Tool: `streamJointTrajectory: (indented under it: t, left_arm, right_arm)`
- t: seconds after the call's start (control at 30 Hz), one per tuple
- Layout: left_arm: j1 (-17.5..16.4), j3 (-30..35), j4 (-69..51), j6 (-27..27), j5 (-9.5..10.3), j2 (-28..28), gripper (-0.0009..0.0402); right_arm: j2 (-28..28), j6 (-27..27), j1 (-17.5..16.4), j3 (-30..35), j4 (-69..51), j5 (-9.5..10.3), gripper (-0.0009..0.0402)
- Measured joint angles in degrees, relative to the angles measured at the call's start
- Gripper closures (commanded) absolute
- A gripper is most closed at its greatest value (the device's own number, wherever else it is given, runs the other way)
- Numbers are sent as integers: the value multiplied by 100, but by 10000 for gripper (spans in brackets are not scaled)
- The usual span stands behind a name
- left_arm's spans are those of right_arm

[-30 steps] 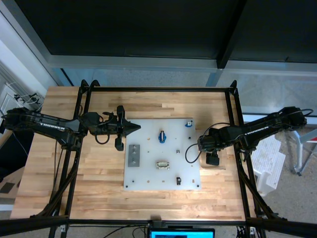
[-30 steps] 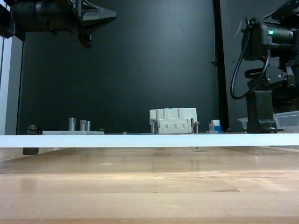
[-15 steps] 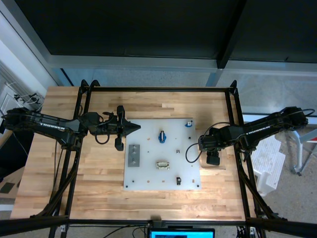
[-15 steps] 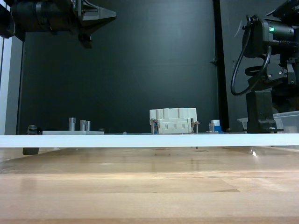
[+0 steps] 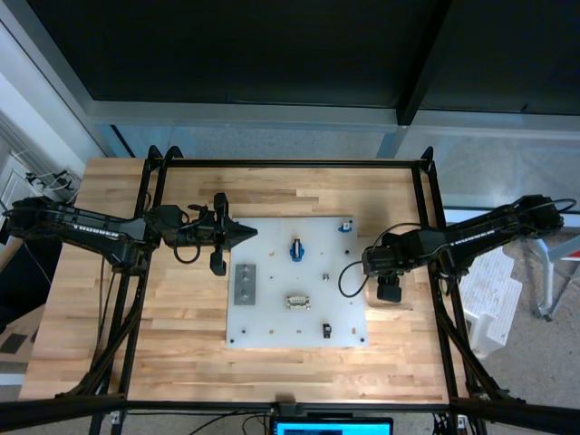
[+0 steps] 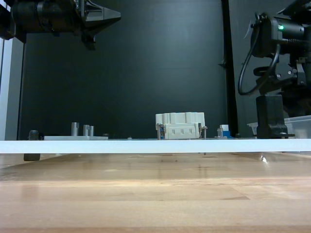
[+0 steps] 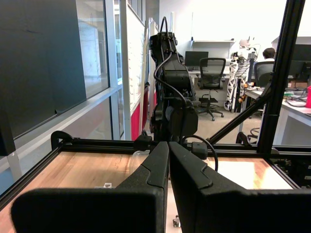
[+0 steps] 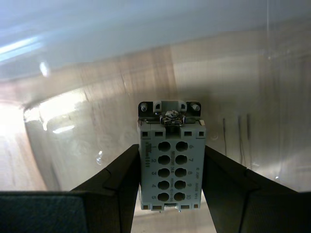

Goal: Pick the HAN10E connector and install on the hub

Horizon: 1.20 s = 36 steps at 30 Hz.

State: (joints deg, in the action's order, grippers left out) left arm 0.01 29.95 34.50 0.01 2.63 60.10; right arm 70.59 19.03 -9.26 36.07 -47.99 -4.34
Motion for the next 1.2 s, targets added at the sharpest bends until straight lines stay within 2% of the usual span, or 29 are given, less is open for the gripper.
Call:
streamJointTrajectory:
  t: [0.4,0.67,0.83,0.9,1.2]
  left_arm:
    - [0,-2,2,0,0,0,393]
    - [0,0,0,0,0,-2,393]
    - [0,0,2,0,0,-2,393]
    - [0,-2,2,0,0,0,393]
    - [0,-2,2,0,0,0,393]
  right_arm:
    - [-50,-9,-33,940,-737,-4,381]
    - [50,-439,-210,1733,-1467,11,381]
    - [332,-518,-382,2107,-1637,337,381]
    - [498,-492,-415,2247,-1637,409,381]
    - [1425,-271,-472,3080,-1578,391,381]
